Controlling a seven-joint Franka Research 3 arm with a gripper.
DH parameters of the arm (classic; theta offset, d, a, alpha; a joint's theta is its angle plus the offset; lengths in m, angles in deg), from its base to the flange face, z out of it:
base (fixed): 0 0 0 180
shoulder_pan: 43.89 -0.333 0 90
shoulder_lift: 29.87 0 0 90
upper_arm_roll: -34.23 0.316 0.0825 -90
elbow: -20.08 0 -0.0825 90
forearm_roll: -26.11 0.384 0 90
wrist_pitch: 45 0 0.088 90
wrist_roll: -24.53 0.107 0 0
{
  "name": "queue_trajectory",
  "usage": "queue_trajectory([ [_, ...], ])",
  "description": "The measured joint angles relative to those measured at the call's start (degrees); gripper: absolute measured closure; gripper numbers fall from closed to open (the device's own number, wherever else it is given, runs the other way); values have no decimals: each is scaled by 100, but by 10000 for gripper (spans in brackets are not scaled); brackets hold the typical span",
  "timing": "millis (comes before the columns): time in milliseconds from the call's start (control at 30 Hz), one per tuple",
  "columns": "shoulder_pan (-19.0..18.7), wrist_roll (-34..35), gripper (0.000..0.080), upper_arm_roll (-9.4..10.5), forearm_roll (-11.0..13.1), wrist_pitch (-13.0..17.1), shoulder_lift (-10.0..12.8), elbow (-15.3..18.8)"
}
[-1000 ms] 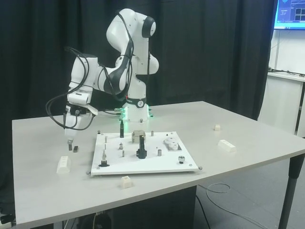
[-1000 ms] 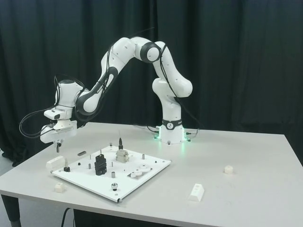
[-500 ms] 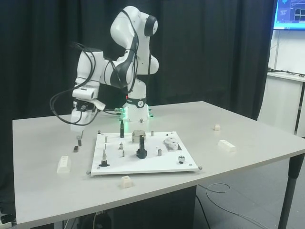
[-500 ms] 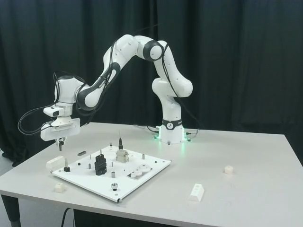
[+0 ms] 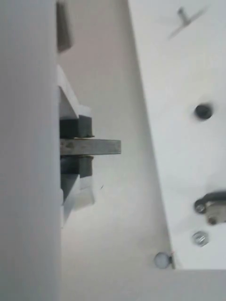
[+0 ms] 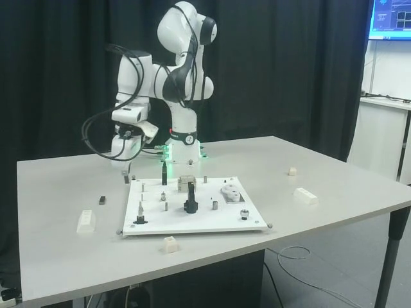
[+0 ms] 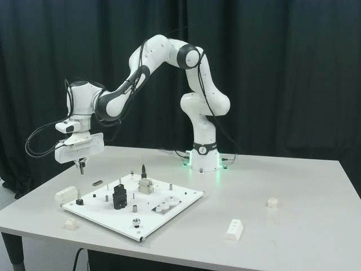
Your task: Insert square peg 3.
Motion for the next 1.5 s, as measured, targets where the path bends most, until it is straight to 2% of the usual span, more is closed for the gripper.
queue_trajectory([
  [267,-345,488,727,-178,-7,-573,-163,36],
  [500,-610,1728,727,-265,-34,-899,-284,126],
  [733,-858,3064,727,-322,-111,-980,-485,328],
  [933,-978,3998,727,-335,-143,-988,-759,528],
  [1200,-1131,5664,727,-335,-430,-985,-1164,785],
  [1367,-1226,6689,727,-335,-627,-985,-1347,909],
  [1500,-1282,7250,727,-335,-727,-985,-1446,982],
])
